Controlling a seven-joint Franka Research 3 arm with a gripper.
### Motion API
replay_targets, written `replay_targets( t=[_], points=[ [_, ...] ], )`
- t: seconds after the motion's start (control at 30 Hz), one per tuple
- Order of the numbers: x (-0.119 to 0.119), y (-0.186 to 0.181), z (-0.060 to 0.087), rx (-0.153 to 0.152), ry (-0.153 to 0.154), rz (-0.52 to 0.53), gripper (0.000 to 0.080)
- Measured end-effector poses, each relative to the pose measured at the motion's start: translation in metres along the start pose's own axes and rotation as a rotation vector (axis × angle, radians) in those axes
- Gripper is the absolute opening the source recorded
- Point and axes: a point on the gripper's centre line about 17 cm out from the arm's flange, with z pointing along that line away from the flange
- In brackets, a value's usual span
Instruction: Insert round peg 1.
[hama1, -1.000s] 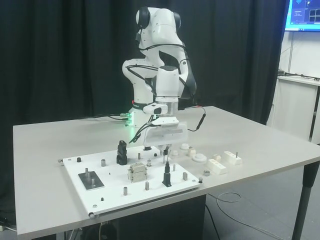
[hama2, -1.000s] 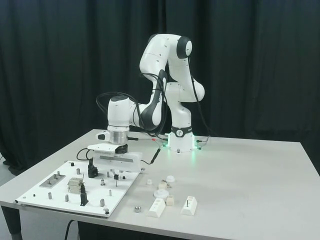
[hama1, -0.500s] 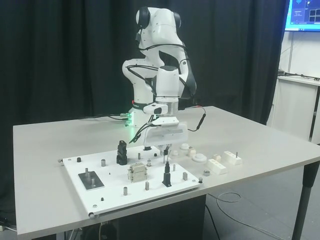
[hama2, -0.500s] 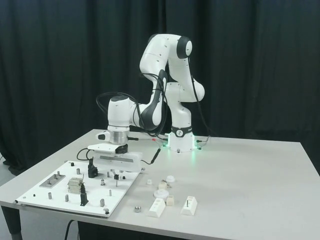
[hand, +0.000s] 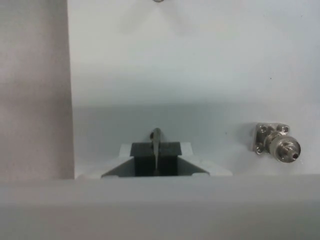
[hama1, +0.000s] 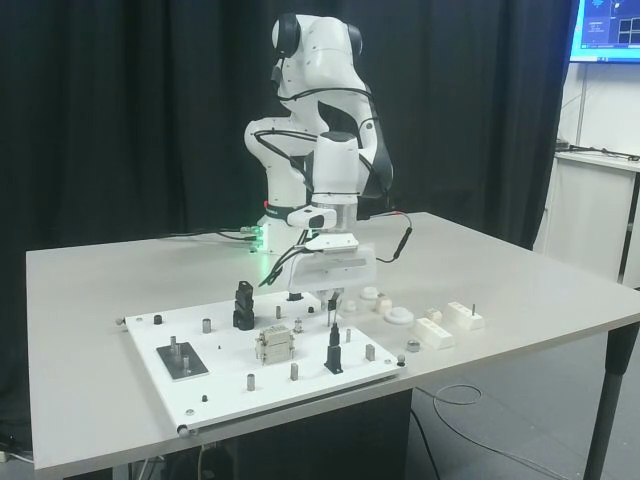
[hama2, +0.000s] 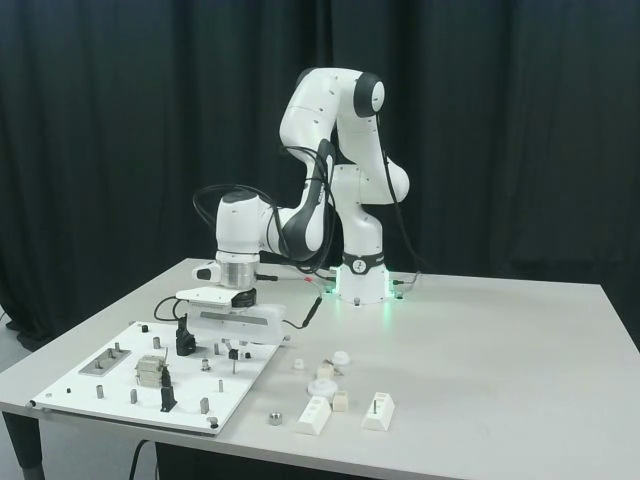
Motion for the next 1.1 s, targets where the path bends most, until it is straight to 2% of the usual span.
replay_targets(
  t=[1.1],
  points=[
    [-0.0039, 0.0016, 0.0, -0.001, -0.004, -0.004, 0.0015]
  ],
)
